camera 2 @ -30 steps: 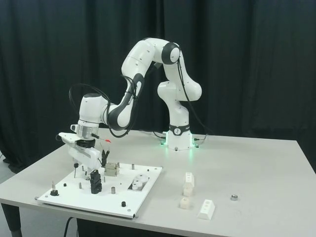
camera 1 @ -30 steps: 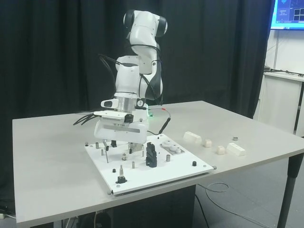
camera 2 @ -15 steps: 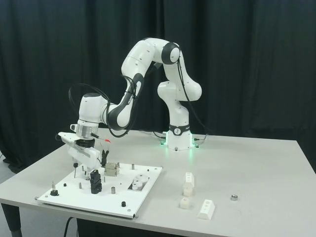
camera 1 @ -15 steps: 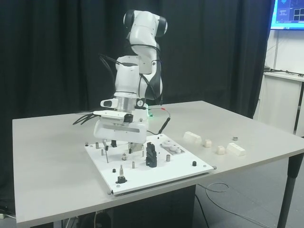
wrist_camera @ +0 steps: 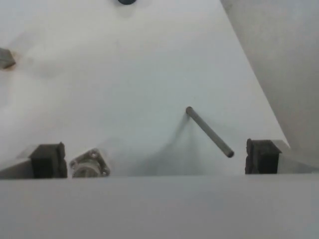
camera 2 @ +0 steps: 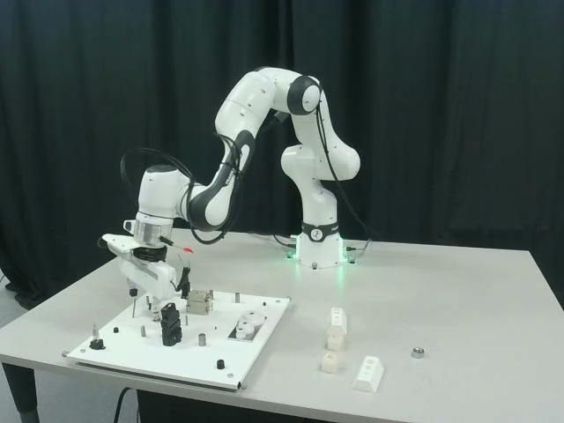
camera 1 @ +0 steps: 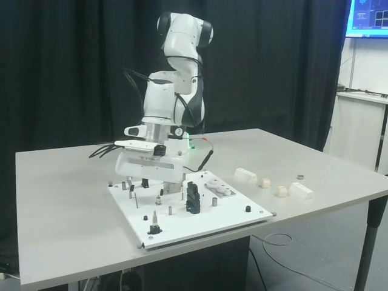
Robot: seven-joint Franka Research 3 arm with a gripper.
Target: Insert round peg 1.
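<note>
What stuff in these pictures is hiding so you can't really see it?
- Wrist view: the black part is cut off by the picture's edge.
- Wrist view: whether the peg sits fully in the white board is too small to tell.
- First room view: the screen is cut off by the corner.

The white arm (camera 2: 264,115) arches up from its base and reaches way forward and down, wrist pointing straight down. The hand (wrist_camera: 149,159) hangs low with both black fingertips (wrist_camera: 48,160) spread wide apart.
</note>
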